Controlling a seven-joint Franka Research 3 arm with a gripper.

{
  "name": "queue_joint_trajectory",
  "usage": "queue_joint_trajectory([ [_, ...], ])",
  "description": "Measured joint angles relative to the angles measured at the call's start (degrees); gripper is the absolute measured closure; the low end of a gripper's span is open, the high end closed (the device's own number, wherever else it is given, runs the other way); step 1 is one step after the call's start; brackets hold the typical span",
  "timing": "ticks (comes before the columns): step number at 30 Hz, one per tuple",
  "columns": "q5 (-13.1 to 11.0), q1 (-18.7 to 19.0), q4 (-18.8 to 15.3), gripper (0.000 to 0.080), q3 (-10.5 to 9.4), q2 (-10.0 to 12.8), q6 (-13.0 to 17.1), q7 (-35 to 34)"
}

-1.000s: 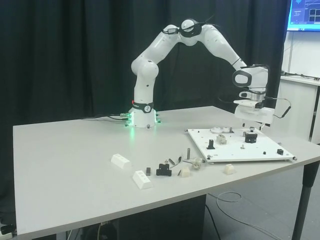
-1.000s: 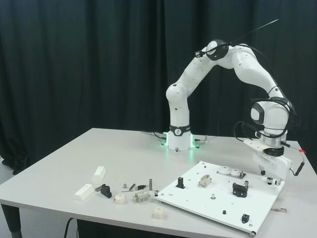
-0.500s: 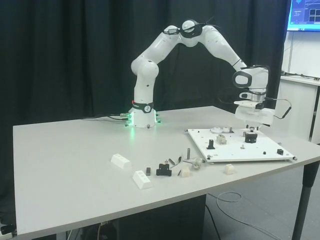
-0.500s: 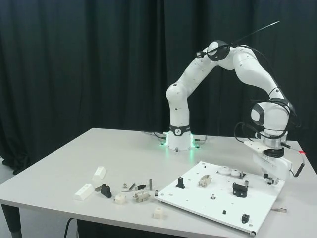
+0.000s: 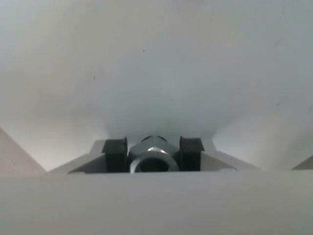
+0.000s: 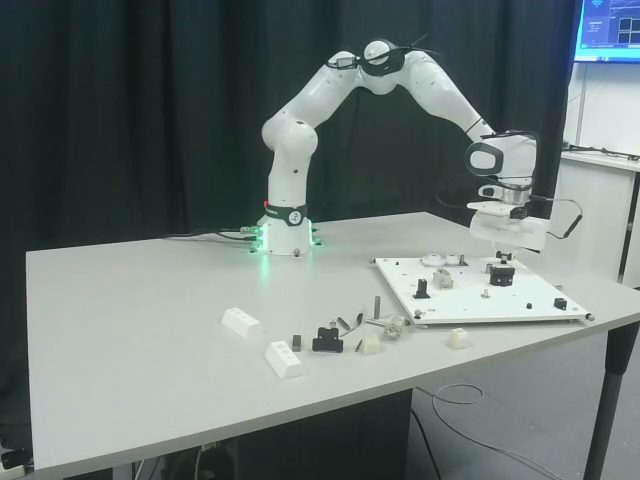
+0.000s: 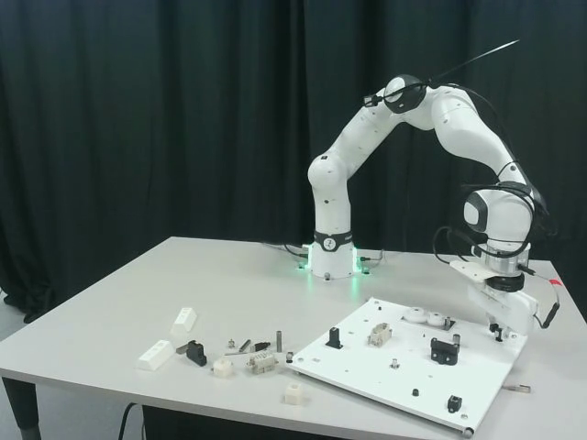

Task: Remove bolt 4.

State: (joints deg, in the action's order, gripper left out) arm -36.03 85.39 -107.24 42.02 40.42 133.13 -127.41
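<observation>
While the white arm (image 7: pixel 431 110) arches over from its green-lit base, the tool (image 7: pixel 500 330) hangs at the right of both room frames, just above the far right corner of the white board (image 7: pixel 404 380). From the wrist camera, low in the middle of the frame, two black fingertips (image 5: pixel 115 152) stand nearly closed with the bolt (image 5: pixel 153 157) clamped between them, its metal hex head facing the lens. On the grey tabletop (image 6: pixel 150 300), left of the board in the lower middle of the first room frame, lie white blocks (image 6: pixel 262 341) and a scatter of small parts (image 6: pixel 360 332).
</observation>
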Motion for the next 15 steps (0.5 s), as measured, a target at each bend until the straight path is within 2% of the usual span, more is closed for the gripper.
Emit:
queue_joint_trajectory([
  [8,0.00,0.11,0.00,0.0577,0.07,0.05,-0.04,1.79],
  [15,0.03,0.36,0.00,0.0577,0.24,0.13,-0.03,6.76],
])
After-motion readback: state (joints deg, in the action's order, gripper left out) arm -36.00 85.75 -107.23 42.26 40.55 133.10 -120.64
